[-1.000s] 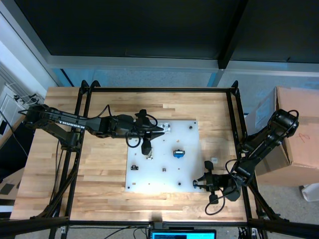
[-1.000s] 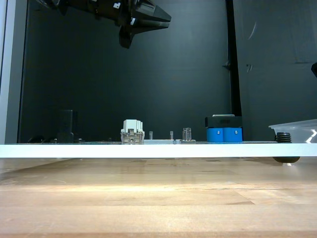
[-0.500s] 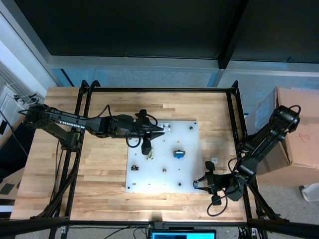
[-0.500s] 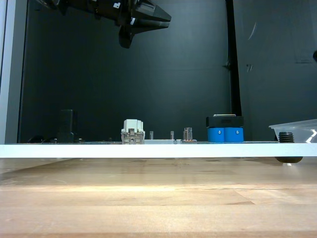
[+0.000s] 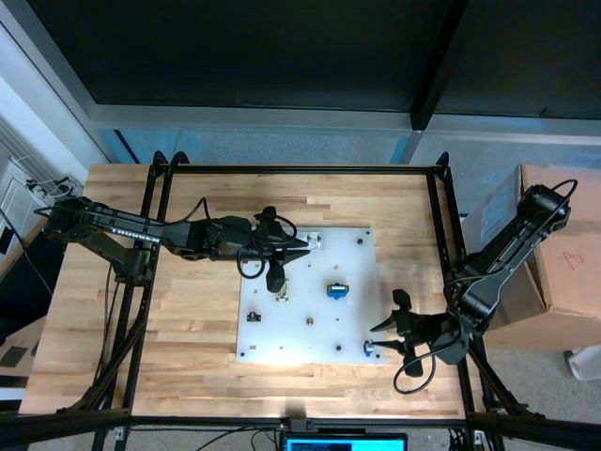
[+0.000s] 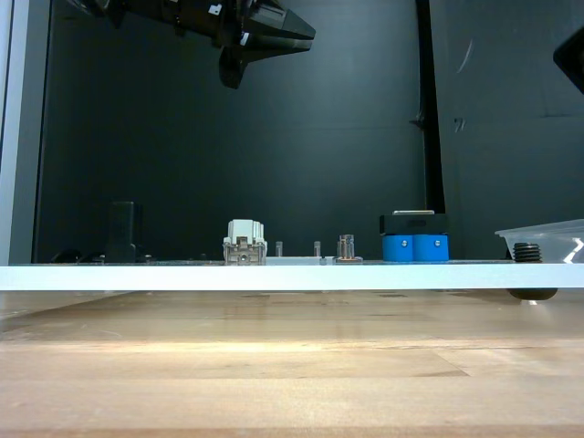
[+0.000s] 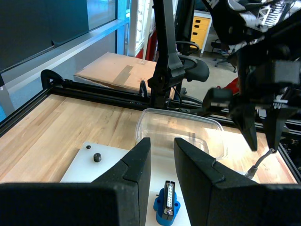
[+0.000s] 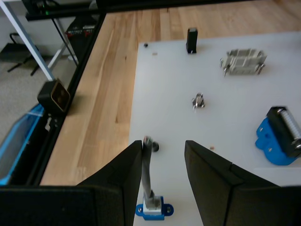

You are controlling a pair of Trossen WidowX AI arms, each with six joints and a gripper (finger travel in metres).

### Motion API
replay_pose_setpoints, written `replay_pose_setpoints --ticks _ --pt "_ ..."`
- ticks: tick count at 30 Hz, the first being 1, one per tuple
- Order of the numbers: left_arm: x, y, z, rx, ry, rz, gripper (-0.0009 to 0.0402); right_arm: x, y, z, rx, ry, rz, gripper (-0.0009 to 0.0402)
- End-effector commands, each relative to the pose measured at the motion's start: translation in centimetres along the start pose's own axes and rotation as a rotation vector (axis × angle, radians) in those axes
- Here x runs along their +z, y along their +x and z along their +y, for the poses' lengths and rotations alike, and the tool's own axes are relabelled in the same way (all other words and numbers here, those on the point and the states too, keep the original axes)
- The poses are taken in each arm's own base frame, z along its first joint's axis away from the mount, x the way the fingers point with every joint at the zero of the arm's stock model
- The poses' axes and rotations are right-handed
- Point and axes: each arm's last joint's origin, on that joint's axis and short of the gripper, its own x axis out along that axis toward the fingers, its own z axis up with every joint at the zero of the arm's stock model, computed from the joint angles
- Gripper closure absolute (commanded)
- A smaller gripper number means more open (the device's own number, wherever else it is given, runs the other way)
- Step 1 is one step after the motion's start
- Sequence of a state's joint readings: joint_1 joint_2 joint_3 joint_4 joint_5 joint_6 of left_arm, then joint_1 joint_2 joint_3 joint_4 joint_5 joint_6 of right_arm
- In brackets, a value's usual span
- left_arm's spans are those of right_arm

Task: Pick the RJ45 connector and install on the taskboard

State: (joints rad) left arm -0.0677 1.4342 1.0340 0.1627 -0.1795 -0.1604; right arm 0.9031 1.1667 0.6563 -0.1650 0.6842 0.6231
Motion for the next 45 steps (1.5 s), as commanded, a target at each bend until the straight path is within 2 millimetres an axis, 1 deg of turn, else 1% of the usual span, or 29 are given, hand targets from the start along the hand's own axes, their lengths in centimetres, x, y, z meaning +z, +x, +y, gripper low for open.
replay_pose_setpoints --ticks 1,7,10,16,21,23,27,29,30,31,33,35,38,42,45 --pt "0.0 0.0 0.0 0.0 0.0 0.0 0.0328 1.3 -0.6 -0.3 0.004 0.033 -0.03 0.027" --pt "0.0 0.0 0.0 0.0 0.0 0.0 0.0328 3.2 -0.9 -2.2 -0.034 0.103 -0.09 0.027" --pt "0.0 0.0 0.0 0.0 0.0 0.0 0.0328 3.9 -0.6 -3.4 -0.065 0.09 -0.101 0.027" --pt "0.1 0.0 0.0 0.0 -0.001 -0.005 0.0328 5.7 0.3 -6.4 -0.092 0.111 -0.112 0.0278" --pt "0.1 0.0 0.0 -0.011 0.003 -0.002 0.0329 7.3 0.3 -8.8 -0.101 0.105 -0.169 0.0294" --pt "0.4 -0.1 -0.1 -0.027 0.027 -0.022 0.0339 7.8 0.3 -9.8 -0.093 0.108 -0.18 0.0305" --pt "1.1 -1.2 0.0 -0.03 0.112 -0.062 0.0398 8.7 0.3 -12.1 -0.063 0.081 -0.189 0.0343" --pt "1.3 -2.0 0.2 -0.028 0.124 -0.079 0.0391 9.1 0.3 -13.2 -0.054 0.058 -0.204 0.0373" --pt "1.4 -2.4 0.3 -0.025 0.132 -0.089 0.0394 9.3 0.3 -13.7 -0.048 0.053 -0.218 0.039" --pt "1.4 -2.9 0.5 -0.022 0.133 -0.101 0.0395 9.6 0.3 -14.1 -0.037 0.043 -0.236 0.0398" --pt "1.2 -3.9 1.0 -0.021 0.127 -0.132 0.0394 10.2 0.1 -14.7 -0.045 0.031 -0.288 0.0388" --pt "0.9 -5.0 1.3 -0.032 0.121 -0.172 0.0394 10.8 -0.1 -15.1 -0.057 0.007 -0.346 0.0395" --pt "0.0 -6.8 1.7 -0.035 0.11 -0.229 0.0394 11.3 -0.3 -15.4 -0.08 -0.05 -0.402 0.0394" --pt "-1.3 -8.6 2.2 -0.049 0.112 -0.235 0.0394 11.6 -0.4 -16.1 -0.107 -0.05 -0.44 0.0394" --pt "-1.8 -9.8 2.5 -0.047 0.124 -0.254 0.0394 11.9 -0.6 -17.0 -0.104 -0.049 -0.477 0.0394"
